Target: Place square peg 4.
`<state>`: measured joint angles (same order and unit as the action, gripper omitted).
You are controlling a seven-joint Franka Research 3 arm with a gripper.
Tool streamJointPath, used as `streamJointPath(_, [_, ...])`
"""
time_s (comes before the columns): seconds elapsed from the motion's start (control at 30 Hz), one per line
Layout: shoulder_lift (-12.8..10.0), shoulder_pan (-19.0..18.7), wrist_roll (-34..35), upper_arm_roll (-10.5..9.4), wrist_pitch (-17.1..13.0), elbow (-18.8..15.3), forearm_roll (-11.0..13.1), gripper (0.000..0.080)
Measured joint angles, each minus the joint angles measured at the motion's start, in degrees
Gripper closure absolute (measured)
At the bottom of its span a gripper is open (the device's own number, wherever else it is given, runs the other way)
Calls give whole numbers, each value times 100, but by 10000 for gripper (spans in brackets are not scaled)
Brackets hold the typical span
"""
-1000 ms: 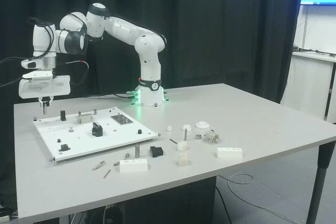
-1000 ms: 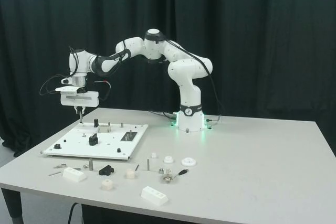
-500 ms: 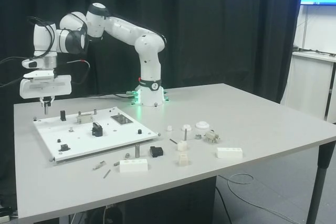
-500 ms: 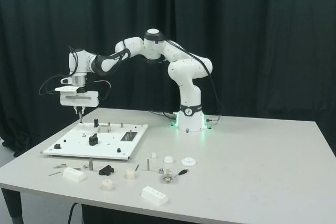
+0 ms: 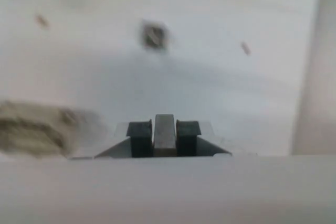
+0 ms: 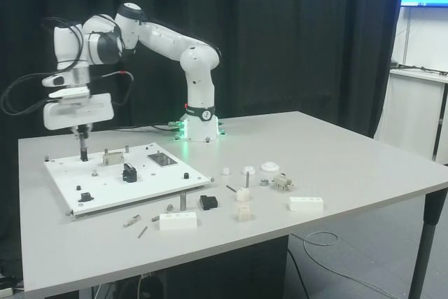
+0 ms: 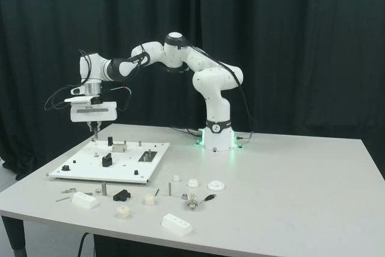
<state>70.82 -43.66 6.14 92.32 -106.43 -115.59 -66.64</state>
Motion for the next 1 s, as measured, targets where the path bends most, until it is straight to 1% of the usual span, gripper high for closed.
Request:
streamJointPath(0.13, [-1,-38,124,-89,-107,-282,195,710])
streamJointPath(0.27, [-5,-88,423,-169,-271,-635,268,710])
streamJointPath(0.47, [-9,-219,968,-276,-518,-1184,271,710])
streamJointPath(0.63, [-22,-407,1500,-353,-717,-1601,267,710])
streamJointPath(0.83, [-80,-726,2174,-438,-921,-1999,241,710])
streamJointPath(1.0, [-128,-1069,2781,-532,-995,-2225,169,710])
